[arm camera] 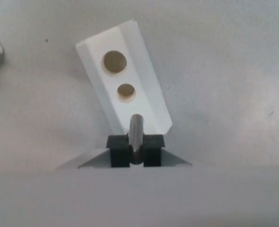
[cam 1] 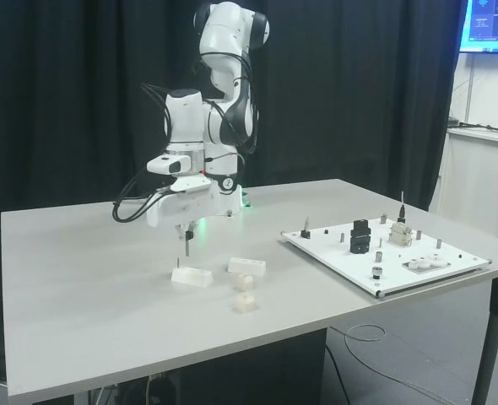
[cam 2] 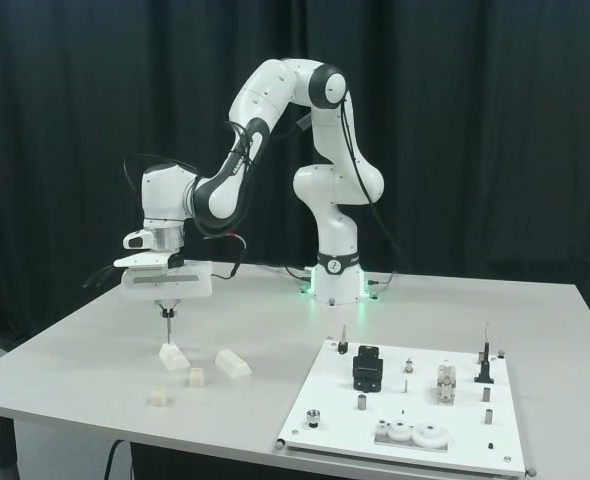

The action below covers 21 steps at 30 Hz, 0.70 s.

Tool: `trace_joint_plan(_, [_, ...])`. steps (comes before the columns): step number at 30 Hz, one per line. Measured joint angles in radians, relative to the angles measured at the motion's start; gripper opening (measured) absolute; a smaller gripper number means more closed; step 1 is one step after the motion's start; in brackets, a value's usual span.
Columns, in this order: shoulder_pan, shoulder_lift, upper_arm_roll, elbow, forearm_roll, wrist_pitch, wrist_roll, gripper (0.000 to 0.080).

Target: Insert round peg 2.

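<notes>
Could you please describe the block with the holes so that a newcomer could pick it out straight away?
Start at the white arm's end effector, which holds a thin peg pointing down. Directly beneath it on the grey table lies the white block. Unlike the neighbouring blocks, its top face shows two round holes.

Peg above holed block

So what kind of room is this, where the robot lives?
Probably a robot lab. A white robot arm is bolted to a grey table, black curtains hang behind it, and a white board of small parts sits ready for practice.
</notes>
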<state>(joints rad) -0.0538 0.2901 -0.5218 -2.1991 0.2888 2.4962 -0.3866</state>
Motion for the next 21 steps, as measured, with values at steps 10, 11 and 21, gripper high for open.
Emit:
trace_joint_plan(10, [0.006, 0.0, 0.0, 0.007, 0.0, -0.028, 0.017, 0.0055])
trace_joint_plan(11, [0.008, -0.001, 0.0, 0.008, 0.0, -0.032, 0.021, 0.0055])
trace_joint_plan(21, [0.031, -0.024, 0.0, 0.01, 0.0, -0.098, 0.059, 0.0055])
